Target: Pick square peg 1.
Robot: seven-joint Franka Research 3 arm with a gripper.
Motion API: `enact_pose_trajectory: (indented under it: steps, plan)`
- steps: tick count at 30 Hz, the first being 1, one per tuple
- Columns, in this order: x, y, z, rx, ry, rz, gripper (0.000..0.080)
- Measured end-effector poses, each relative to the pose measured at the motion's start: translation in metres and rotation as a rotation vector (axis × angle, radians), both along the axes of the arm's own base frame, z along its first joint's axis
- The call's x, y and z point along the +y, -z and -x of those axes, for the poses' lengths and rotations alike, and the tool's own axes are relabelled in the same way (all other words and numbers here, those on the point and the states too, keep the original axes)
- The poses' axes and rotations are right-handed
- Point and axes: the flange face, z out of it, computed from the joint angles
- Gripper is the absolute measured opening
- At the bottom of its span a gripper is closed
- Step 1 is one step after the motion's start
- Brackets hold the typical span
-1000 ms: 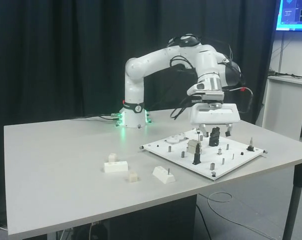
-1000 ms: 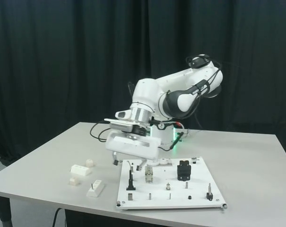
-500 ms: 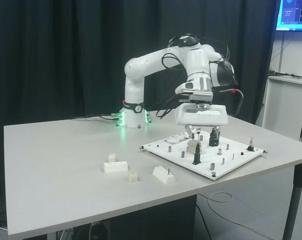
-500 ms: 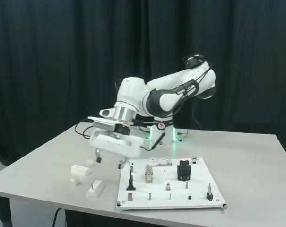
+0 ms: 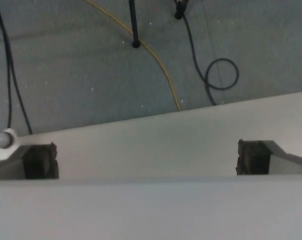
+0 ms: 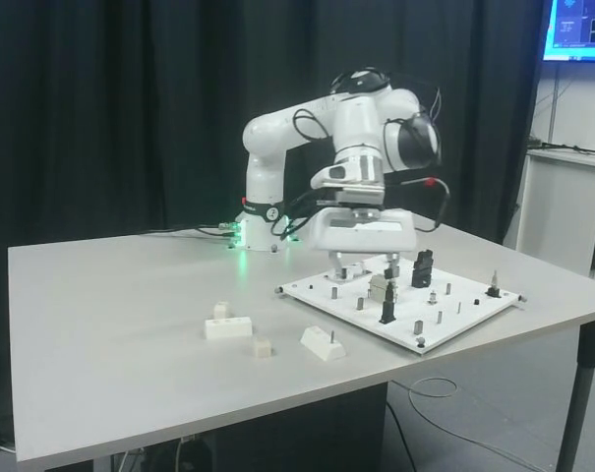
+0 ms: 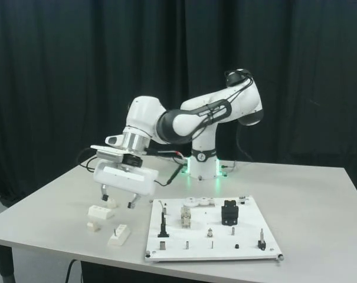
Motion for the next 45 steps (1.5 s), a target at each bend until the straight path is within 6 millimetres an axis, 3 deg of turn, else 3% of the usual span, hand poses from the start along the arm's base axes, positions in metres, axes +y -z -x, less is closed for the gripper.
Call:
enact_pose_trajectory:
  steps: [14,45]
  plan:
    - [-0.037,0.014,0.02,-0.022,-0.112,0.045,0.08]
    - [-0.044,0.051,0.032,0.043,-0.124,-0.024,0.08]
